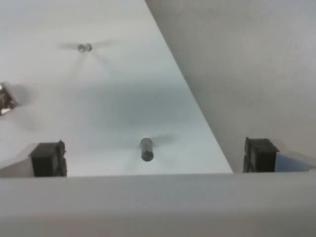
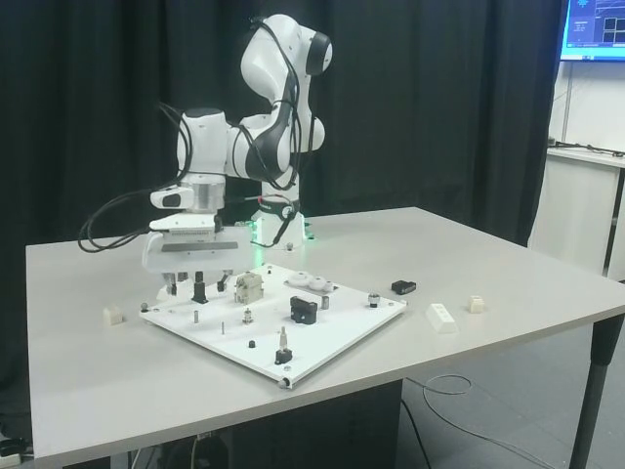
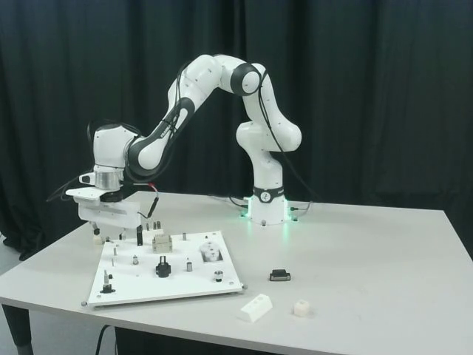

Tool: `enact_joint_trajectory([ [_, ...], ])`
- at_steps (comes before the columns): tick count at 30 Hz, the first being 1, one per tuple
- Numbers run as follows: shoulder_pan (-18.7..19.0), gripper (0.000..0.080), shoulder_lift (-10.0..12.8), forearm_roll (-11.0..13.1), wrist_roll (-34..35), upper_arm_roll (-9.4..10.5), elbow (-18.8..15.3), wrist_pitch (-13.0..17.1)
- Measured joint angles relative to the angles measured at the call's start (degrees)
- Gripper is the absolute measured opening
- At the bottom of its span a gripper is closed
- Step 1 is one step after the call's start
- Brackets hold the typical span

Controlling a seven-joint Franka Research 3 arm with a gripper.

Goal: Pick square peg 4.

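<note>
Wrist view, small upright grey peg (image 1: 146, 149), white board (image 1: 98, 98)

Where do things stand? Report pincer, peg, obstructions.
Pincer open, empty, low over board edge. Square peg 4 not identifiable from here. Small pin between the fingers.

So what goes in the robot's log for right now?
claw: open, empty | over: white board edge | touching: nothing | peg: not picked
</note>
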Motion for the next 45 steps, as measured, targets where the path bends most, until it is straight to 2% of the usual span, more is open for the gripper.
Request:
enact_joint_trajectory([
  [22, 0.6, 0.0800, 0.0, -0.5, 0.0, -2.65, 5.5, -4.9],
  [36, 0.6, 0.0800, 0.0, -0.5, 1.4, -5.59, 8.2, -7.9],
  [45, 0.6, 0.0800, -0.1, -0.7, 5.7, -8.34, 9.5, -12.0],
])
